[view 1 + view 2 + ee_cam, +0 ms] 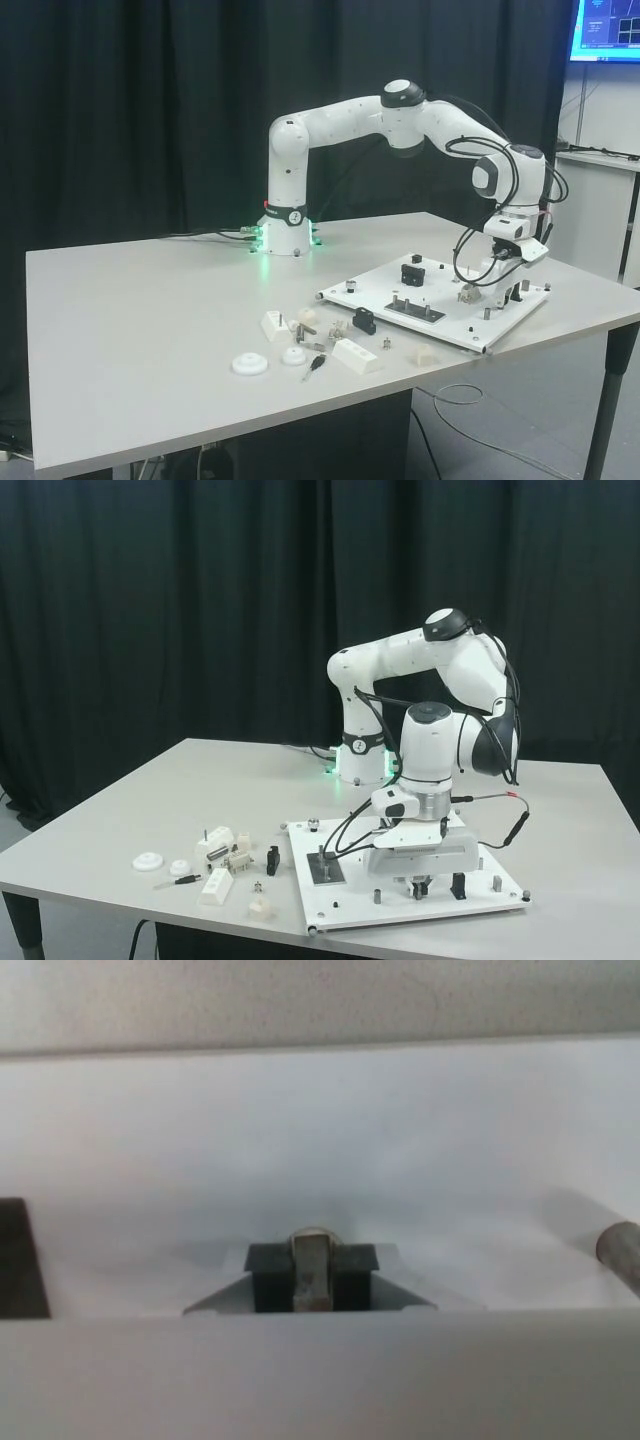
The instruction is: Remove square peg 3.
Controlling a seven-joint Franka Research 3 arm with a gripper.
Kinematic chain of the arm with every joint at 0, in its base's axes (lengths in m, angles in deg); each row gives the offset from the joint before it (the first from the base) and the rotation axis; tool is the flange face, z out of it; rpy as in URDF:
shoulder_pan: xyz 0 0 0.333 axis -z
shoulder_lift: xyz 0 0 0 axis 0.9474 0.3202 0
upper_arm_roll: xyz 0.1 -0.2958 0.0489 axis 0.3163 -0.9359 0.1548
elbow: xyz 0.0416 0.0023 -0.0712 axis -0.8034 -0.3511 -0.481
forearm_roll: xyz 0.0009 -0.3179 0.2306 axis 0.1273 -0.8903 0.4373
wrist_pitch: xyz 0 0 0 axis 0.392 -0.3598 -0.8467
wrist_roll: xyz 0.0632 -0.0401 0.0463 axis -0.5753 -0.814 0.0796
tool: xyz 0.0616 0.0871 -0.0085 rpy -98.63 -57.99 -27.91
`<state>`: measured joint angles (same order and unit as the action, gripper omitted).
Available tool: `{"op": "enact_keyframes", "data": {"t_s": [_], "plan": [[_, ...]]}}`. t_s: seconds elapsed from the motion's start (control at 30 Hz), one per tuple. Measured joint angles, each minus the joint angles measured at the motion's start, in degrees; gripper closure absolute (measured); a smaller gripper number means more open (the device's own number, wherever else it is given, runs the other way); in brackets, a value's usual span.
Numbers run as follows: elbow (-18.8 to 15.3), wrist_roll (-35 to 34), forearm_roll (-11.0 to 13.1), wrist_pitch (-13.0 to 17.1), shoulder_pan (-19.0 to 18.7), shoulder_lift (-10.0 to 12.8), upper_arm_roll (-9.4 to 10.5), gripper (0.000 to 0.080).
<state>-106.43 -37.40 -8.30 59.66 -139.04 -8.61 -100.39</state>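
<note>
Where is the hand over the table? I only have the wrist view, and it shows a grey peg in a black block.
Observer: The hand hangs low over a white board, on the side away from the arm's base.
Operator: Is anything else standing on that board?
Observer: Yes, a second black block stands nearer the base.
Operator: What lies off the board?
Observer: Loose white parts lie on the table beside the board.
</note>
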Motion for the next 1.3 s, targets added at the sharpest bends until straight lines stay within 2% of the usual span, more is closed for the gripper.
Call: {"op": "enact_keyframes", "data": {"t_s": [1.3], "plan": [[0.0,-1.24,-0.01,-0.23,0.12,-0.34,-0.04,0.0725]]}}
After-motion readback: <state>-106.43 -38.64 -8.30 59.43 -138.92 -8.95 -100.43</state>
